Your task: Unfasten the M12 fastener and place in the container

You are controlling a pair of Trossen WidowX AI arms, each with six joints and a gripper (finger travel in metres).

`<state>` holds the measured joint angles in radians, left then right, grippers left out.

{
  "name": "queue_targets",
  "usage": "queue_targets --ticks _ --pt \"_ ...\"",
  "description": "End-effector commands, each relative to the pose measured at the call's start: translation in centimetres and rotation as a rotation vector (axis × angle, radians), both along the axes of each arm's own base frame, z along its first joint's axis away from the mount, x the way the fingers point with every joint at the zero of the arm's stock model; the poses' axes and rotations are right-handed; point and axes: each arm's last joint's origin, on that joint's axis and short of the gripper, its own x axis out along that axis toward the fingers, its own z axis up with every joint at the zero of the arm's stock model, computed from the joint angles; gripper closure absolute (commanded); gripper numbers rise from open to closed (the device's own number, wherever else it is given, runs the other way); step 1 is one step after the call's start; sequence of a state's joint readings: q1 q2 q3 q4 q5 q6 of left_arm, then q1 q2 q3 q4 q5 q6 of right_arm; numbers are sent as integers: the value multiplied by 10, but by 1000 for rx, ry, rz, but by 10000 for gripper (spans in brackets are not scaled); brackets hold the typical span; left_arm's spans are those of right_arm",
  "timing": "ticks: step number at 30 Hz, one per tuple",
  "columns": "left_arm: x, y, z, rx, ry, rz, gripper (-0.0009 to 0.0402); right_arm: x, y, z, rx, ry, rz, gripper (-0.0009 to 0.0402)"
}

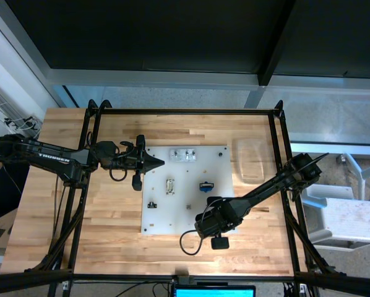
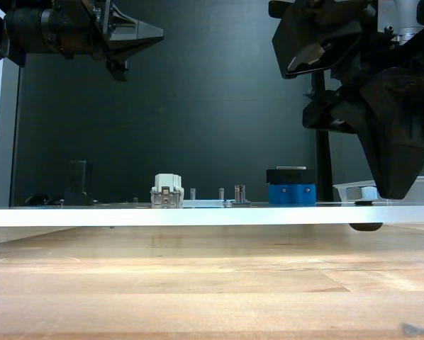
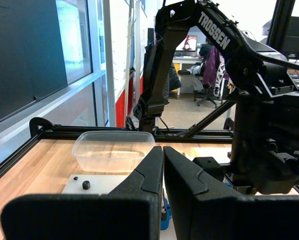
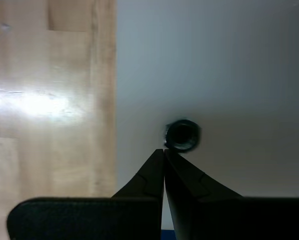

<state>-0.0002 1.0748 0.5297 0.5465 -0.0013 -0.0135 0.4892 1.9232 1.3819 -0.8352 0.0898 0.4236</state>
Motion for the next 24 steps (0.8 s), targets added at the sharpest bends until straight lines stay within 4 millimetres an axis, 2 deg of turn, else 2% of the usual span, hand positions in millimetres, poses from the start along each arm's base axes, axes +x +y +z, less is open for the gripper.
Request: queue_targets --ticks 1,10,19,24 --pt "0 0 0 0 0 0 393 -3 -7 9 -152 -49 -43 393" --pt "0 0 0 0 0 0 393 -6 -7 16 -124 -34 -39 393" --pt "0 0 0 0 0 0 393 -5 4 23 164 18 17 393" --pt "0 0 0 0 -1 0 393 -2 7 24 196 -15 4 393"
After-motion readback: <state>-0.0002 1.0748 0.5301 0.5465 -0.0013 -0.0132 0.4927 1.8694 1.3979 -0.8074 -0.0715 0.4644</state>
